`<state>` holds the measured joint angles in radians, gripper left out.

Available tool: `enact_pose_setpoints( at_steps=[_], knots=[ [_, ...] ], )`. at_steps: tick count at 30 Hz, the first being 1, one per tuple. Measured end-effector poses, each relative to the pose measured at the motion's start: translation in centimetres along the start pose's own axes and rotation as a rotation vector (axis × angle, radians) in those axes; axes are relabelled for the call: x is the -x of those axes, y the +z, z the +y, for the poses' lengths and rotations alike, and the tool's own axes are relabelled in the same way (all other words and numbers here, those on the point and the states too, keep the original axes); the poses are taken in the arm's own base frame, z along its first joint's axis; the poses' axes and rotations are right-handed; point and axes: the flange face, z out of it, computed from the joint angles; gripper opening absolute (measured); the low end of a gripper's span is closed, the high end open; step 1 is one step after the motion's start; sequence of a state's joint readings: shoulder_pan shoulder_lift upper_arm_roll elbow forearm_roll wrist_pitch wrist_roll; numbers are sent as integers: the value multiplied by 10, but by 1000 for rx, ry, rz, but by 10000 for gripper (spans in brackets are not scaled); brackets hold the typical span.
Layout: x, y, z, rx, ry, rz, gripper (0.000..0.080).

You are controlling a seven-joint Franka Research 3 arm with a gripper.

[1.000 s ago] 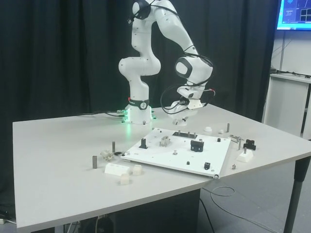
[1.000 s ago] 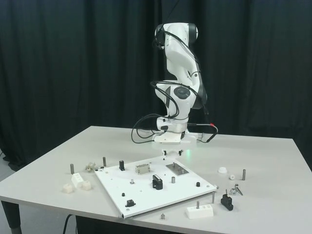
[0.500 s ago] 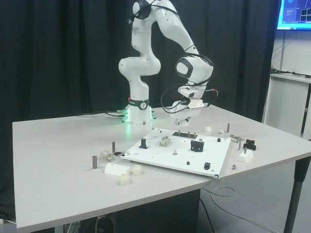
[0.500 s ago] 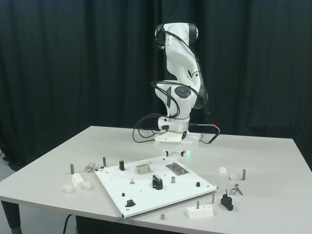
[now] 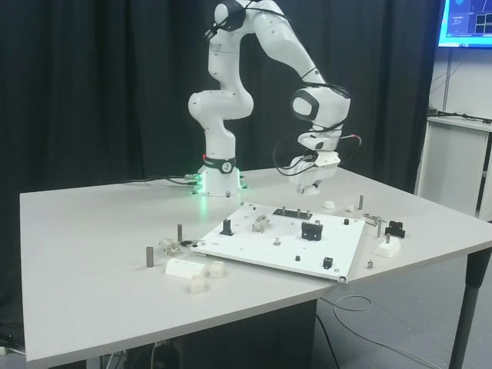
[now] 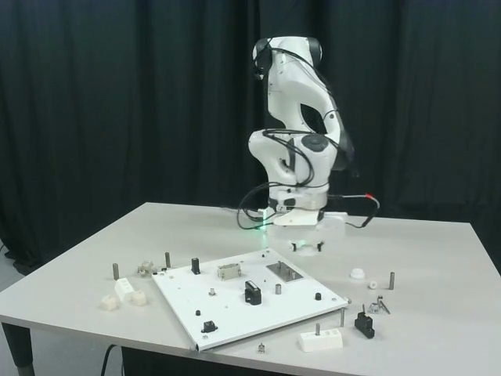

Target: Place large gear.

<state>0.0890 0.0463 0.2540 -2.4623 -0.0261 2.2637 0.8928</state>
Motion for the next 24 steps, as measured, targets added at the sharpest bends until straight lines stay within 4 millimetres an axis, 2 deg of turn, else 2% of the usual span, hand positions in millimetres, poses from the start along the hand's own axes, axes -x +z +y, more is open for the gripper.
enact_pose_setpoints(
  at_steps=[13, 24],
  knots=[
    [38, 1, -55, -56, 4, 37, 596],
    [52, 1, -96, -89, 16, 36, 596]
  ],
)
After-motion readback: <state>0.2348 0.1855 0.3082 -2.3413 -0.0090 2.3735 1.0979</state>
